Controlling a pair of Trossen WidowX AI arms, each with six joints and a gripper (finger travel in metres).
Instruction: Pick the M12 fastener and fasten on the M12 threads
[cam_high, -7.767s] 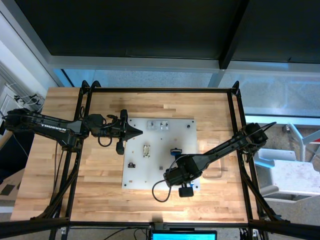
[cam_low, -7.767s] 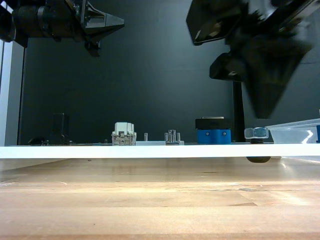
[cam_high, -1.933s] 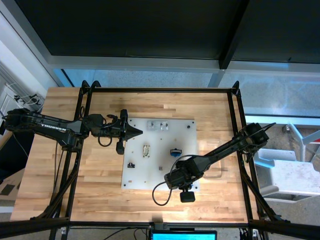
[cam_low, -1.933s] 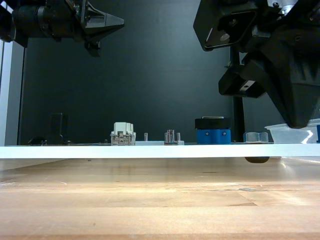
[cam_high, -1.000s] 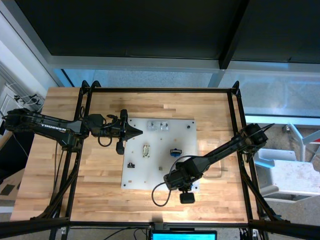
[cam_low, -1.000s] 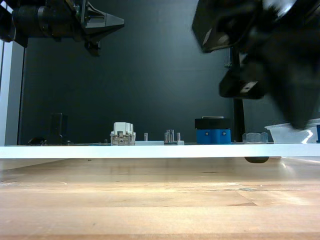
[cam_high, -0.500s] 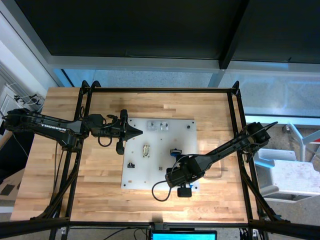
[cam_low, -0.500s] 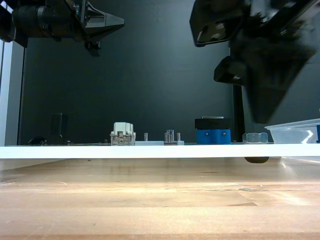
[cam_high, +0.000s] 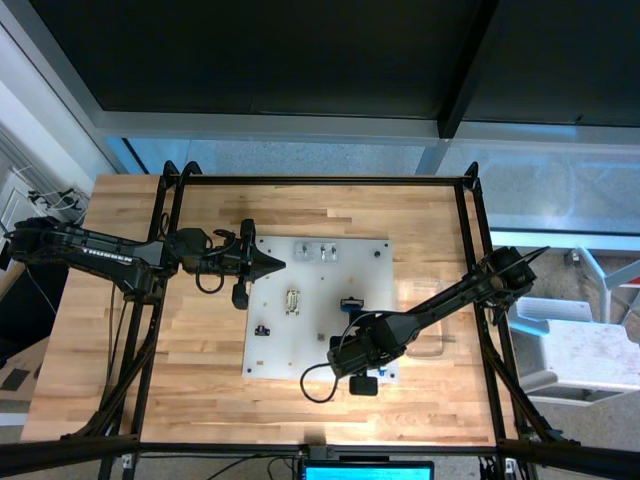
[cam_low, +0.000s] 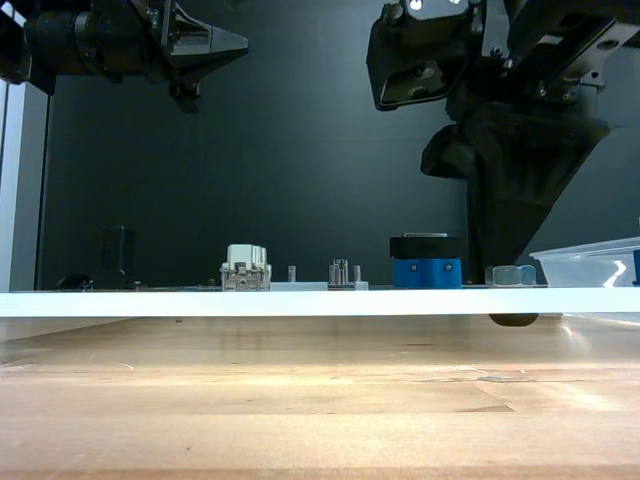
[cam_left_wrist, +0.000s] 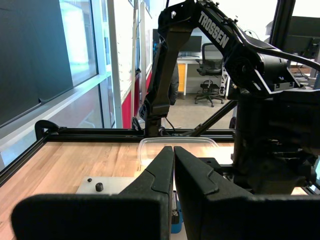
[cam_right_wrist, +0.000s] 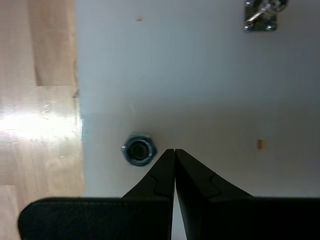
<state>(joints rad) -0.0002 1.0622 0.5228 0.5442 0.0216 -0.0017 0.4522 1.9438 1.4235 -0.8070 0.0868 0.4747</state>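
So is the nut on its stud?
On: nut rings its stud; shut right gripper hovers close, apart; left gripper hangs over board's left edge.

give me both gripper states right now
Left gripper: fingers shut, empty, raised over the board's far left edge.
Right gripper: fingers shut, empty, beside the nut.

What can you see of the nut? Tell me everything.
The nut is small, hexagonal and of silvery-grey metal. It lies flat near the white board's edge. It seems to sit low on its stud, which shows only as the dark centre; no ribs show in the low view. Nothing touches it. The right end effector, shut and empty, hangs just above and beside it. The left end effector, shut, is parked high over the board's far left part.
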